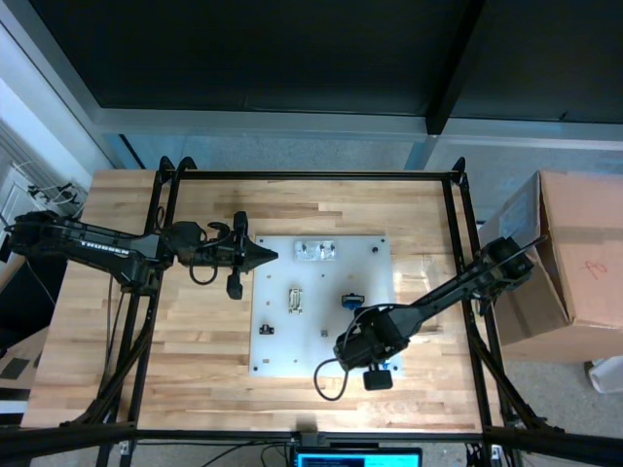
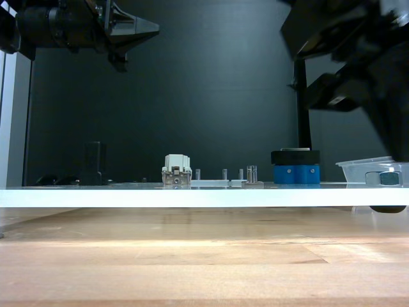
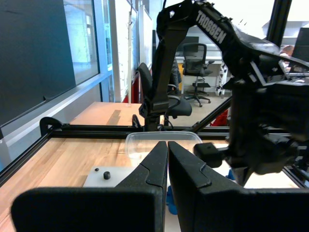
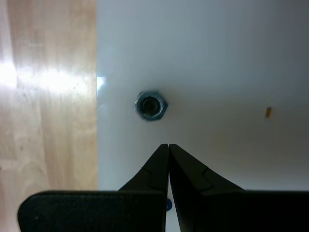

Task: Pick the M12 nut and place it on its threads and fasten

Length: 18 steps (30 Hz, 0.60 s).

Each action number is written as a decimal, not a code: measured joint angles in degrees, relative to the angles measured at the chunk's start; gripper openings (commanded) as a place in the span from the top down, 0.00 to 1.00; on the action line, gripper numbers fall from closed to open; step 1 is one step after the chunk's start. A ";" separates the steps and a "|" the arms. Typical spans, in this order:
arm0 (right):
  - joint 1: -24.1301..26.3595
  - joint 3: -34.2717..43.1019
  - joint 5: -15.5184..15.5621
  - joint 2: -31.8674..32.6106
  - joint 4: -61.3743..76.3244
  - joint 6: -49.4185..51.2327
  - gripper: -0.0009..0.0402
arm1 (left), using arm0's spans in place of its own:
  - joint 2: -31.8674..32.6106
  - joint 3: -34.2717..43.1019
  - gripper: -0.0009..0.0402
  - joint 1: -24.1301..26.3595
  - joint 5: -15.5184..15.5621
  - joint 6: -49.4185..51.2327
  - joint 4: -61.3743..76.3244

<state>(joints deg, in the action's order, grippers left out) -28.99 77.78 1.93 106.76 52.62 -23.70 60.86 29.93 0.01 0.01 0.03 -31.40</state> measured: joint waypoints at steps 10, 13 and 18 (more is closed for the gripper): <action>4.09 -3.23 -9.94 -9.29 -6.23 2.84 0.98 | -0.02 0.02 0.98 0.00 0.00 0.00 0.00; 7.61 -5.79 -9.66 -14.03 -10.56 5.40 0.98 | -0.04 0.02 0.98 0.00 0.00 0.00 -0.02; 14.12 -10.21 -10.16 -21.77 -15.76 10.58 0.98 | -0.04 0.00 0.98 0.00 0.00 0.00 0.00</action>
